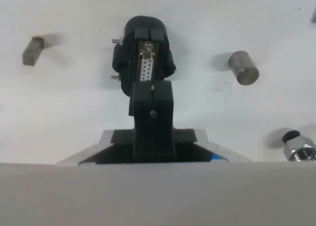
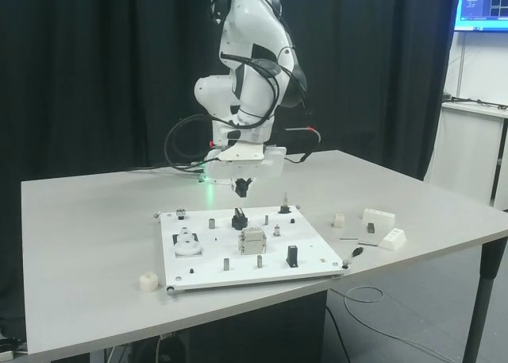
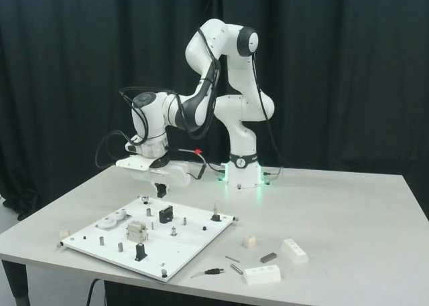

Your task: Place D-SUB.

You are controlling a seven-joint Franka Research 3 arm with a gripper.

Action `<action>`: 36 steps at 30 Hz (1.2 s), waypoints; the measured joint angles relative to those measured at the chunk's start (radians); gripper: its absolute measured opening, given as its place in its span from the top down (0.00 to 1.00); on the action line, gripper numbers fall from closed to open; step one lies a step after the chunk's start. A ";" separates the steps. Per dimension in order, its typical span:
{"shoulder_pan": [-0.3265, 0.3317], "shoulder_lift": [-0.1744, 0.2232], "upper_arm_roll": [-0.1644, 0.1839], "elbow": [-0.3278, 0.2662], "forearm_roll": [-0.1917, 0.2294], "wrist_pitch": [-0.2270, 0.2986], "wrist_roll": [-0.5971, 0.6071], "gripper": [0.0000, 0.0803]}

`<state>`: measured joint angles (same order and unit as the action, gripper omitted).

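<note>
- Wrist view: the pincer (image 1: 149, 63) points straight down at the white board (image 1: 197, 122), and the black D-SUB (image 1: 143, 55) sits on the board right under it, in the upper middle of the frame. One black finger (image 1: 151, 119) covers the lower part of the connector and a second finger tip shows at its far end, but I honestly can't tell if they're pinching it or hanging above it. Only this view shows the connector's pin face and its two side screws. There's a grey block (image 1: 33, 50) at upper left, a grey cylinder (image 1: 244, 67) at right and a bolt (image 1: 298, 148) at lower right, all well apart from the connector.
- First room view: the arm (image 2: 246, 69) is folded over with its wrist low above the board's far half, near frame centre. Here the pincer (image 2: 242, 188) hangs clearly above the D-SUB (image 2: 239, 218), with a gap between them. The grey bench (image 2: 79, 220) has lots of bare room at left.
- Second room view: you get the arm's base (image 3: 242, 172) at the bench's back, elbow up high, forearm reaching left. The white parts (image 3: 278, 262) at lower right sit off the board, near the bench's front edge.
</note>
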<state>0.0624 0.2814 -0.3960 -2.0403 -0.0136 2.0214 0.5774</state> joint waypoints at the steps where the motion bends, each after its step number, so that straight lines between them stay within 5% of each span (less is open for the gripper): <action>1: 0.000 0.000 0.000 0.003 0.000 -0.005 0.000 0.81; 36: 0.000 -0.002 0.000 0.018 0.001 -0.015 0.000 0.81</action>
<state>0.0624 0.2798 -0.3963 -2.0219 -0.0131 2.0065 0.5776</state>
